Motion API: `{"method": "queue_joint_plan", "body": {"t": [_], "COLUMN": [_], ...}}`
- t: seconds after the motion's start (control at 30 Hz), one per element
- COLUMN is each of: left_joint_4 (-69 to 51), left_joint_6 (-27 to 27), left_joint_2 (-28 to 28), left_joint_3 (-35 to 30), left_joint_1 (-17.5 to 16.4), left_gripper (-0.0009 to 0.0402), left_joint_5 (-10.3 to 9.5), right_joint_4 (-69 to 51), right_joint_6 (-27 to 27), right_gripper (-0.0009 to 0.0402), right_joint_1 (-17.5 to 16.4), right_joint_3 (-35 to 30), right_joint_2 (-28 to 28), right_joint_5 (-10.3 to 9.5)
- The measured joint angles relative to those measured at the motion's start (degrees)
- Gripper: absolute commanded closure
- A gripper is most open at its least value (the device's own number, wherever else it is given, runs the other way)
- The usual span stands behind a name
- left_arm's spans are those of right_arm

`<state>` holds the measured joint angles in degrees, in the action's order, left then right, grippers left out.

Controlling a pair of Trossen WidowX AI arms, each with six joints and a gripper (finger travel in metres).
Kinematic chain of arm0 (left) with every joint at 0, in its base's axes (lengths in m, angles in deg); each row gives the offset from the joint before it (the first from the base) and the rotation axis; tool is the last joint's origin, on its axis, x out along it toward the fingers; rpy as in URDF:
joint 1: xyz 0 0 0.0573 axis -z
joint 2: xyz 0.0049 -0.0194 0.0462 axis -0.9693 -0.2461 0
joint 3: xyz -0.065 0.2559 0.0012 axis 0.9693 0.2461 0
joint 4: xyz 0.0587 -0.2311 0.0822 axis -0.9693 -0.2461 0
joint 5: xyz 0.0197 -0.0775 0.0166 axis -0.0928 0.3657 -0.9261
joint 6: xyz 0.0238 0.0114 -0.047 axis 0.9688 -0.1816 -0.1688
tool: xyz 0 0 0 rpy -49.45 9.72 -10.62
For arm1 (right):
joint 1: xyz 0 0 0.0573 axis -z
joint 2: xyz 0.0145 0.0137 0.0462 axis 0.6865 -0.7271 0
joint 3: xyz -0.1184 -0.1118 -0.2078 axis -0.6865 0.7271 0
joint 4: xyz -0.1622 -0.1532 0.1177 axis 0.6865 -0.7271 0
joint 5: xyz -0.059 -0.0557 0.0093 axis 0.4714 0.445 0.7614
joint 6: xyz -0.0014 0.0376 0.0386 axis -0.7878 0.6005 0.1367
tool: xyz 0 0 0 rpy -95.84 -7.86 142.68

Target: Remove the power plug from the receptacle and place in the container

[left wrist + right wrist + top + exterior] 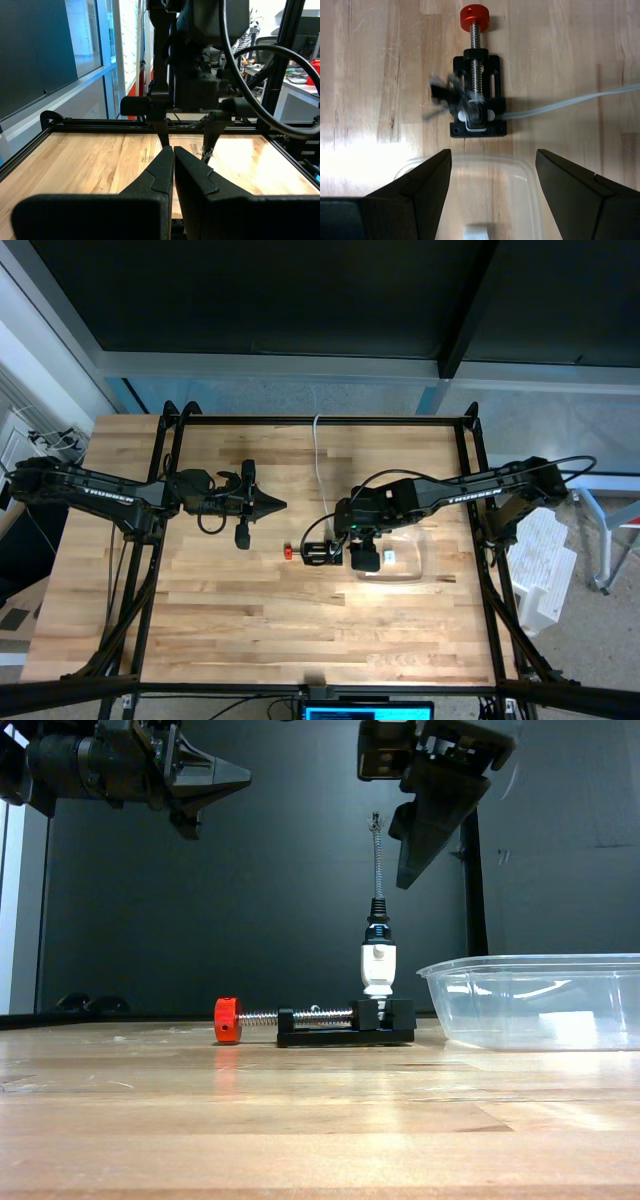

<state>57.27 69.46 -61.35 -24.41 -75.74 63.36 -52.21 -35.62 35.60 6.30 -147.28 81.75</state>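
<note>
Right gripper (493, 156) hangs over the clamp-side end of the container (530, 1000), fingers spread wide, nothing held; power plug (377, 912) stands upright in the white receptacle (378, 965), springy cord stub rising above it; receptacle sits in a black clamp (345, 1020) with red knob (227, 1020), just beside the container; left gripper (272, 505) hovers above the wooden table (200, 590), well apart to the left, fingers (160, 170) pressed together, empty.

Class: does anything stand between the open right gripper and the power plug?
Nothing visible does. The right gripper hangs open over the edge of the container, close by the power plug standing upright in the receptacle. The left gripper, shut, hovers far left.
</note>
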Motion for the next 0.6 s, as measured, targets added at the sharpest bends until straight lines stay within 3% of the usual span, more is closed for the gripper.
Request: {"method": "queue_joint_plan", "body": {"t": [0.6], "left_joint_4": [0.00], "left_joint_6": [-0.02], "left_joint_2": [0.00], "left_joint_3": [-0.02], "left_joint_1": [0.00], "left_gripper": [0.0393], "left_joint_5": [0.00], "right_joint_4": [-0.83], "right_joint_6": [1.25], "right_gripper": [0.0155], "right_joint_1": [-0.59], "right_joint_3": [-5.53], "right_joint_2": [-8.46], "right_joint_5": [0.79]}}
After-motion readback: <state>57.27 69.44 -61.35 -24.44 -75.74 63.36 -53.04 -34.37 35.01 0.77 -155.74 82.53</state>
